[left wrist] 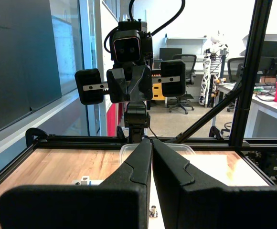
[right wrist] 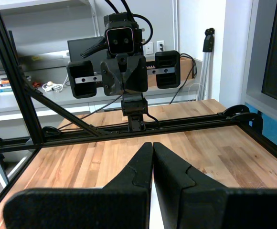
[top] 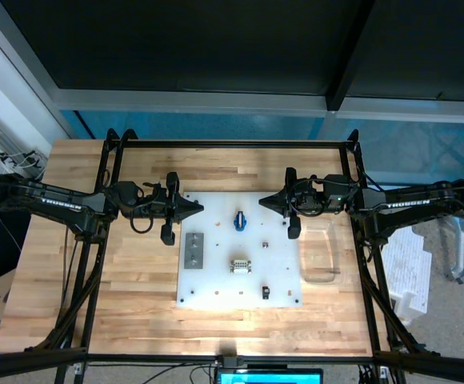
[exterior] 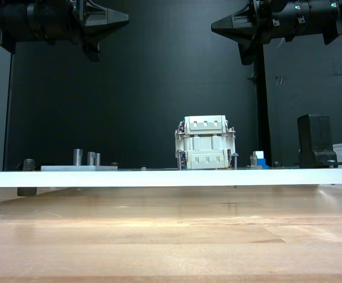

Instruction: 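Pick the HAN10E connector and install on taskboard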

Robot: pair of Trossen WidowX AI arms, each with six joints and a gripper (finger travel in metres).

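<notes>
The HAN10E connector (top: pixel 239 266) is a small beige-grey block standing on the white taskboard (top: pixel 216 282), near its middle front. From table height the connector (exterior: pixel 205 144) shows two stacked tiers above the board's edge (exterior: pixel 159 178). My left gripper (top: pixel 200 207) hovers over the board's back left corner, shut and holding nothing, well above and behind the connector. My right gripper (top: pixel 262 202) hovers over the back of the board and faces the left one, also shut and holding nothing. Both wrist views show closed jaws, the left gripper (left wrist: pixel 151 141) and the right gripper (right wrist: pixel 152 144).
A grey metal plate (top: pixel 194 250) with pegs lies on the board's left part. A blue upright part (top: pixel 240 220) stands behind the connector and a black fitting (top: pixel 266 292) sits at the front right. A clear plastic tray (top: pixel 322 254) rests on the wooden table right of the board.
</notes>
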